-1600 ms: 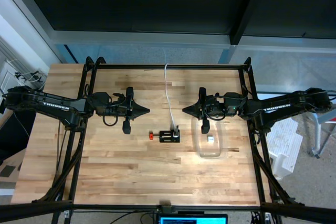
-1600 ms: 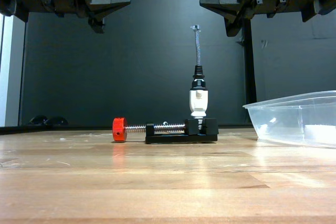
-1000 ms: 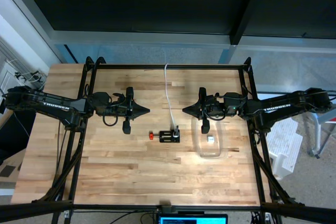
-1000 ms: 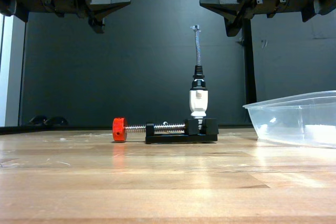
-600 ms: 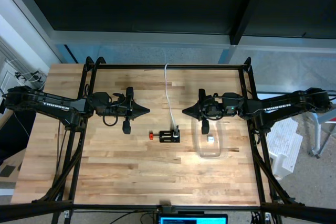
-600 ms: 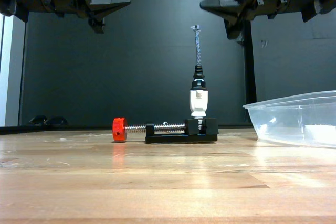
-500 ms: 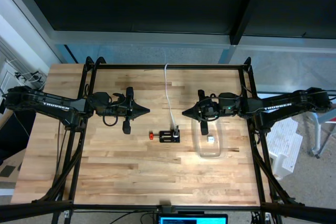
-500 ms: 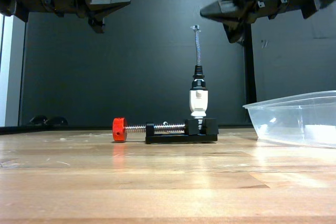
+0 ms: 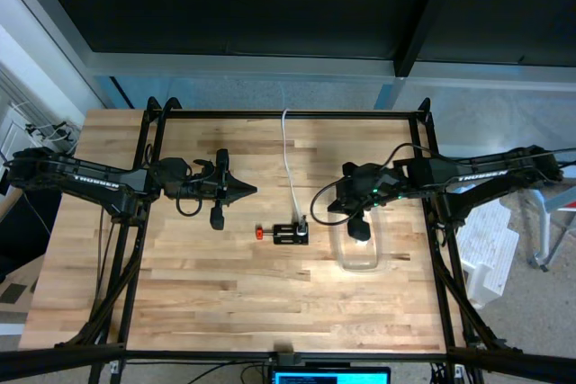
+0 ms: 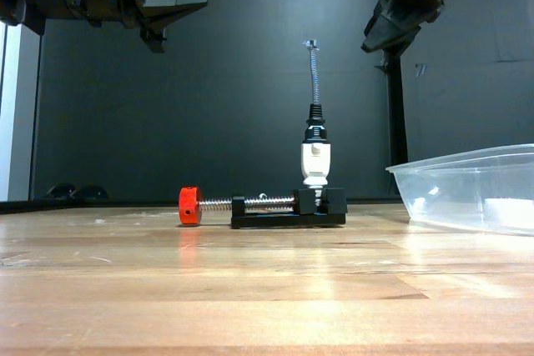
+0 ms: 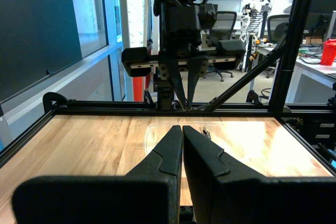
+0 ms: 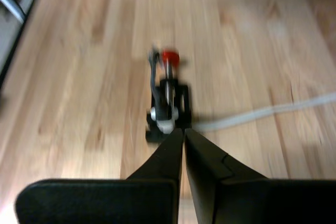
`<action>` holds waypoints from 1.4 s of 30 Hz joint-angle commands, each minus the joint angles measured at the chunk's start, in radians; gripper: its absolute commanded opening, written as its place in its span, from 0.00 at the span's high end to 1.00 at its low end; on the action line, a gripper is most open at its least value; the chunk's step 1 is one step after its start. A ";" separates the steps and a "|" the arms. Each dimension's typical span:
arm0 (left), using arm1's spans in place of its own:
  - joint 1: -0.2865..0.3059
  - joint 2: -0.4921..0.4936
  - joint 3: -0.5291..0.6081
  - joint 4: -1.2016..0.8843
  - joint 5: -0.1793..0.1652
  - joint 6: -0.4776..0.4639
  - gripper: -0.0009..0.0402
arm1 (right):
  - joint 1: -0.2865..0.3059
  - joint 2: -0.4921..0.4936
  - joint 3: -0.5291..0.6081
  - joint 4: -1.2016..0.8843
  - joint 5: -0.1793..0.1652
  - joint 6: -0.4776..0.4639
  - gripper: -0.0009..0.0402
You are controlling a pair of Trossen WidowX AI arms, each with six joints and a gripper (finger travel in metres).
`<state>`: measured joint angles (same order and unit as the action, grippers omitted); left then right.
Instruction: Remove the power plug from the receptacle and place in the container
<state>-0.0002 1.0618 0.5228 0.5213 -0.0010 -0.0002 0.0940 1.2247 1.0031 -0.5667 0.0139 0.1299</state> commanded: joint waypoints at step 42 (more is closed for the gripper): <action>0.000 0.000 0.000 0.000 0.000 0.000 0.98 | 0.055 0.552 0.341 -0.128 0.084 0.097 0.38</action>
